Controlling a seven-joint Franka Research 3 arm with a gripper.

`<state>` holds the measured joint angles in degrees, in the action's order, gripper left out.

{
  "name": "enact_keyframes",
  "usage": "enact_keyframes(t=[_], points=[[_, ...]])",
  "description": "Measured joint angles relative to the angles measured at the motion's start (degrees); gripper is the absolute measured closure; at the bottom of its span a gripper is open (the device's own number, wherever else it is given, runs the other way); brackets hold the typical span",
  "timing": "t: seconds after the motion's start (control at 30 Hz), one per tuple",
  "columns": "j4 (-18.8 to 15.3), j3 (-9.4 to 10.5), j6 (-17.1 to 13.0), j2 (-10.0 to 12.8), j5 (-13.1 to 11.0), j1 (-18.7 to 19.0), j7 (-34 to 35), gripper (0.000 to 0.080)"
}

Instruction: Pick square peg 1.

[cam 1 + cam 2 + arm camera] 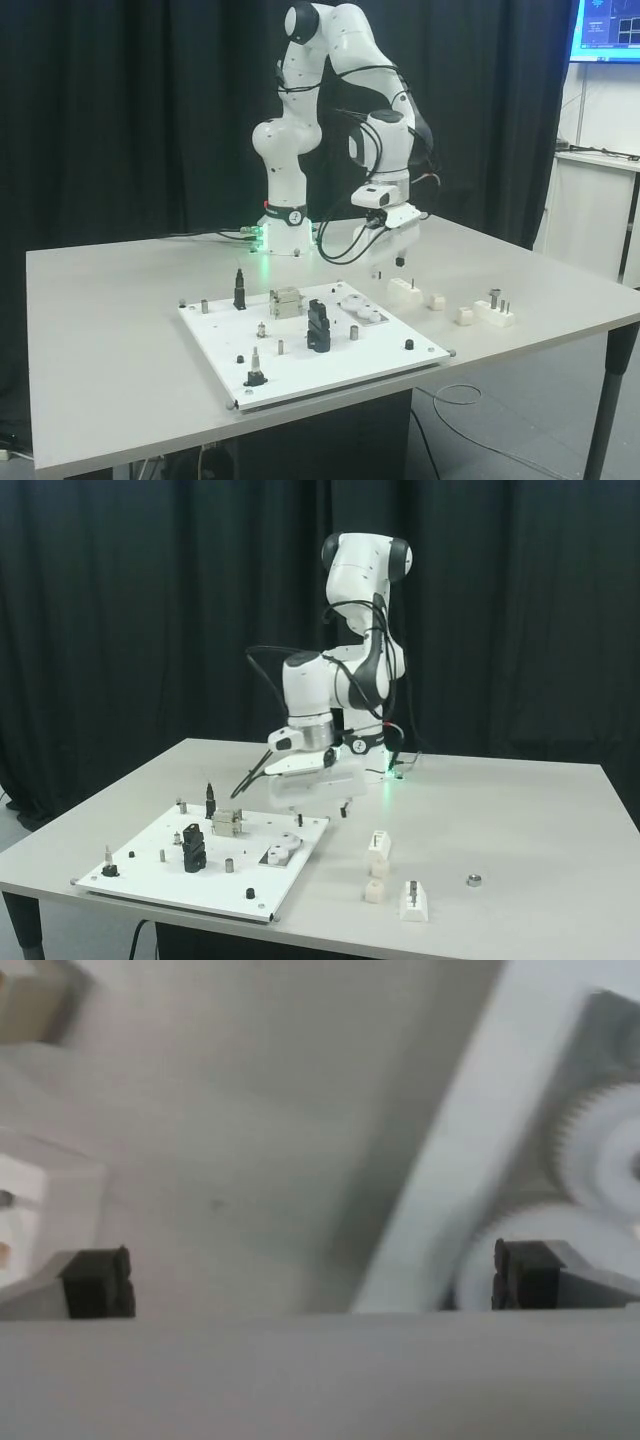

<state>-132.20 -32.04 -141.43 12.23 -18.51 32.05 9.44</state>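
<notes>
My gripper [310,1280] is open, with nothing between its black fingertips [97,1282]. It hangs above the grey table, just off the right edge of the white board [450,1160]. In the room views the gripper [389,266] [322,808] sits between the board [400,360] and a row of small white holder blocks. The nearest block [403,289] [379,844] lies just beside it and shows at the edge of the wrist view [35,1195]. Another block [495,310] carries thin upright pins. I cannot tell which piece is square peg 1.
White gears [600,1160] [362,310] lie on the board's near-right part. Black fixtures [318,325] and upright pegs [240,288] stand across the board. More white blocks [436,300] [465,315] and a small ring [474,880] rest on the table to the right.
</notes>
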Motion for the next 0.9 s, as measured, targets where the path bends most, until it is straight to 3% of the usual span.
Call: enact_keyframes(t=[0.6,0.9], points=[[-4.5,0.43,-6.3,0.3,1.0,6.0,13.5,0.0003],[-5.9,2.33,-7.6,0.7,1.0,6.9,21.0,0.0003]])
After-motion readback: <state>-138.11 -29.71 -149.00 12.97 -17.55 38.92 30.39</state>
